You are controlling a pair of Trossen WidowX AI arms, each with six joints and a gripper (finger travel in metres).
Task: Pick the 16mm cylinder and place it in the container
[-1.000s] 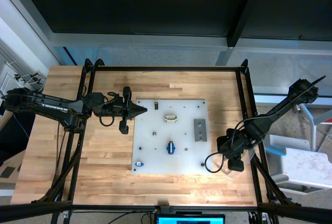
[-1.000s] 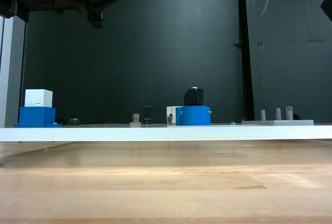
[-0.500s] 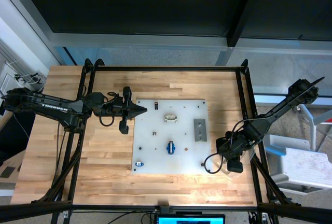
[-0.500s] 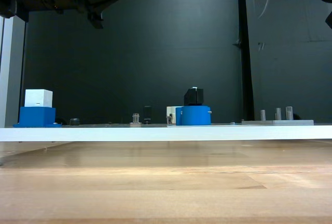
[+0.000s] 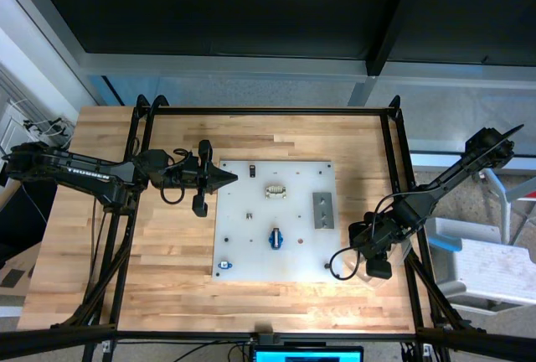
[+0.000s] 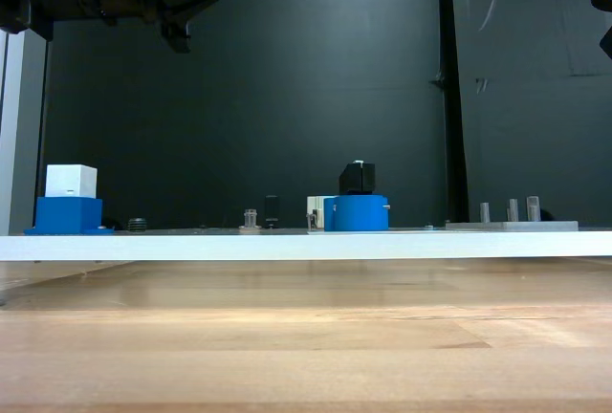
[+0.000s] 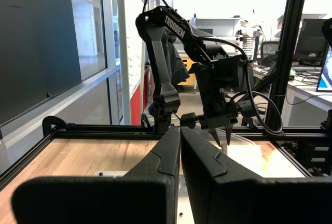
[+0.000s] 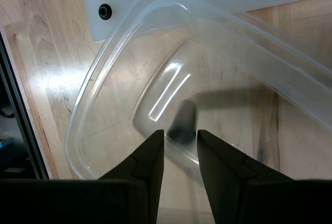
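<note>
Right arm has barely shifted over the last second. Right gripper (image 8: 179, 134) hovers above the container (image 8: 104, 68) at the tabletop's near-right edge, jaws apart. The 16mm cylinder (image 8: 182, 124) sits inside, so it looks released. Left gripper (image 5: 228, 176) is pressed together, parked over the tabletop's left side.

Wood table (image 5: 167, 245): white board (image 5: 251, 249) ctr, clear container (image 8: 119, 63) R.

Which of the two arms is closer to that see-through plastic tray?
Right. The right gripper hangs directly over the shallow clear plastic tray; the left gripper hovers at the opposite edge of the white square board.
</note>
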